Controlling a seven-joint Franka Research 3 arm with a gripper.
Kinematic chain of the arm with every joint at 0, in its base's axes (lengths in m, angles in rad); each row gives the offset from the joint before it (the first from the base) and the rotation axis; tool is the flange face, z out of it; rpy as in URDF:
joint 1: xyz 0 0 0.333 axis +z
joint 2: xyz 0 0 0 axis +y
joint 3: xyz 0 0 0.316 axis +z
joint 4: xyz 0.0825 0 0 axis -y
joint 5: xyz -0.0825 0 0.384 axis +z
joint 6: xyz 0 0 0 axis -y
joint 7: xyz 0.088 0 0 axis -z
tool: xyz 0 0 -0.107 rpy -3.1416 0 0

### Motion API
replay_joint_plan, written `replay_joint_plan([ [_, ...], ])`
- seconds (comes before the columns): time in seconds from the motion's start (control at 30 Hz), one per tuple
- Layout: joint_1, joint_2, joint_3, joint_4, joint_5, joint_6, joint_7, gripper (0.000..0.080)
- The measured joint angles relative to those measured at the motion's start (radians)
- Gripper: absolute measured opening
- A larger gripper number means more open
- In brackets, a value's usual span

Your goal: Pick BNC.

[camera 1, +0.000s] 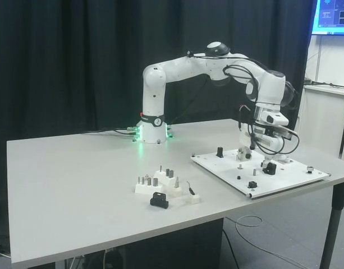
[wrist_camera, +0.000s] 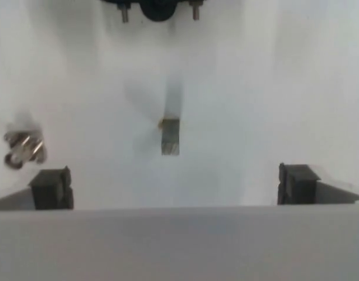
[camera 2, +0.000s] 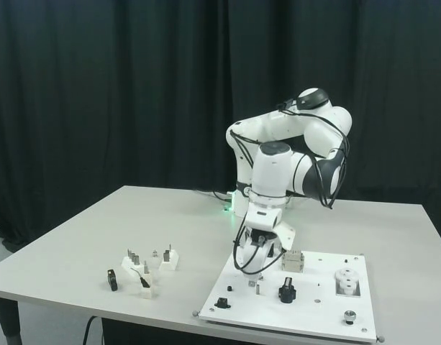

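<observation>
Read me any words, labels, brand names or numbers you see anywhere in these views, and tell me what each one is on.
None can be read.
The wall screen at the room's upper corner shows marks too small to read.
No lettering shows on the white robot arm or the white board.

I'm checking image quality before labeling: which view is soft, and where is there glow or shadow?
Wrist view: soft throughout, the small grey block on the white board casting a faint smeared shadow. First room view: a green glow at the arm's base on the grey table. Second room view: evenly lit, black curtain absorbing light.
</observation>
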Motion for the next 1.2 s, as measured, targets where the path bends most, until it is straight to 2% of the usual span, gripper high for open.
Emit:
replay_joint_plan([
  [0.17, 0.010, -0.002, -0.038, 0.002, -0.019, -0.045, 0.001, 0.0756],
  [0.2, 0.012, -0.003, -0.044, 0.002, -0.022, -0.052, 0.003, 0.0792],
  [0.3, 0.017, -0.007, -0.064, 0.002, -0.031, -0.073, 0.014, 0.0798],
  [0.57, 0.028, -0.022, -0.101, 0.003, -0.052, -0.114, 0.038, 0.0800],
  [0.8, 0.036, -0.024, -0.136, 0.003, -0.054, -0.153, 0.041, 0.0800],
  [1.2, 0.047, -0.024, -0.165, 0.003, -0.073, -0.174, 0.112, 0.0800],
])
